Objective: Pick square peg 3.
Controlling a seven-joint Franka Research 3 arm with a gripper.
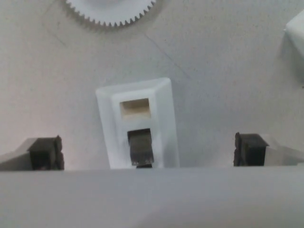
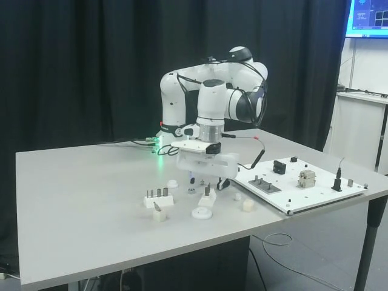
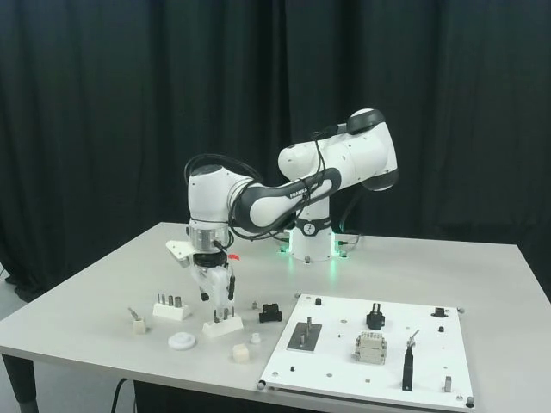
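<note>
Gripper: the gripper [image 1: 147, 151] hangs low over the grey table [image 2: 79, 188], its two black fingertips [image 1: 46, 153] spread wide apart, one at each lower side of the wrist view, with nothing held between them.
Peg: a dark square peg [image 1: 140, 147] stands upright in the nearer socket of a small white holder [image 1: 137, 123], low in the middle of the wrist view, between the fingertips but well clear of both.
Holder: a tapered white block with sloping sides; its second socket, just above the peg in the wrist view, is an open square hole.
Around it: a flat white gear [image 1: 111, 12] with fine teeth lies at the top edge of the wrist view; a white block [image 1: 295, 35] shows at the right edge.
Left of centre, first room view: a longer white holder [image 2: 158, 199] carries a row of upright pegs, and a small white block [image 2: 159, 214] with one leaning peg sits in front of it.
Right side, both room views: a white board [image 3: 344, 361] with dark and grey fittings lies flat on the table.
Arm: the white arm [image 3: 284, 194] bends down from its base, which glows green.
Background: black curtains [image 3: 103, 112].
</note>
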